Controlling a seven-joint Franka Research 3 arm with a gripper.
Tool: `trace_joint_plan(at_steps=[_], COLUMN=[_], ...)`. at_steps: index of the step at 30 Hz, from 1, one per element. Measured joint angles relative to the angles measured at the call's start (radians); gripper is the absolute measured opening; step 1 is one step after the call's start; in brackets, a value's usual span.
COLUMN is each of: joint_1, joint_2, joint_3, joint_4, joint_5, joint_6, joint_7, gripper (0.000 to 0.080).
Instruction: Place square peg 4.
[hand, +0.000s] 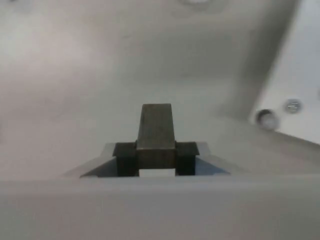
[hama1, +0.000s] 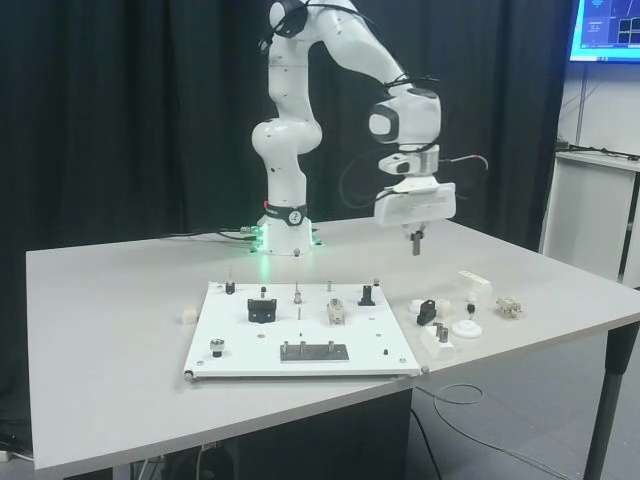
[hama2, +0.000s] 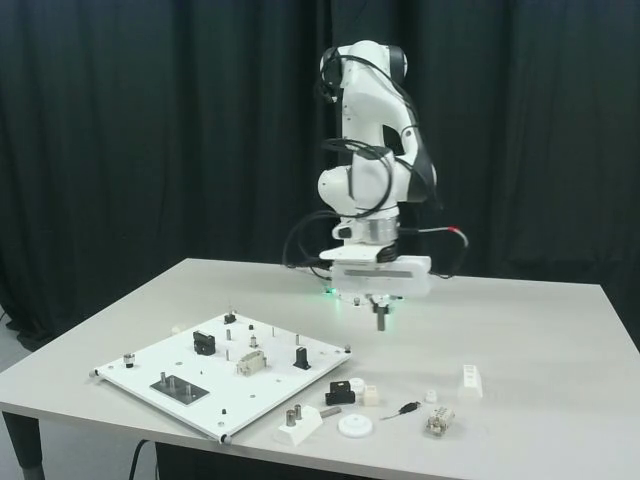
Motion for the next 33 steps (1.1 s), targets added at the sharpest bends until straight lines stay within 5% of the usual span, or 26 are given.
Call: trace_joint_plan(at_steps=[17, 25, 33], joint_1=[0.052, 0.053, 0.053], joint_2=[0.021, 0.08, 0.159], joint_3=[0.17, 0.236, 0.263], joint_4=[0.011, 0.034, 0.082], joint_5=[-0.038, -0.083, -0.093], joint_6=[0.043, 0.104, 0.136], joint_7=[0.097, 0.171, 0.194], gripper=[0.0153, 0.0153, 0.0153])
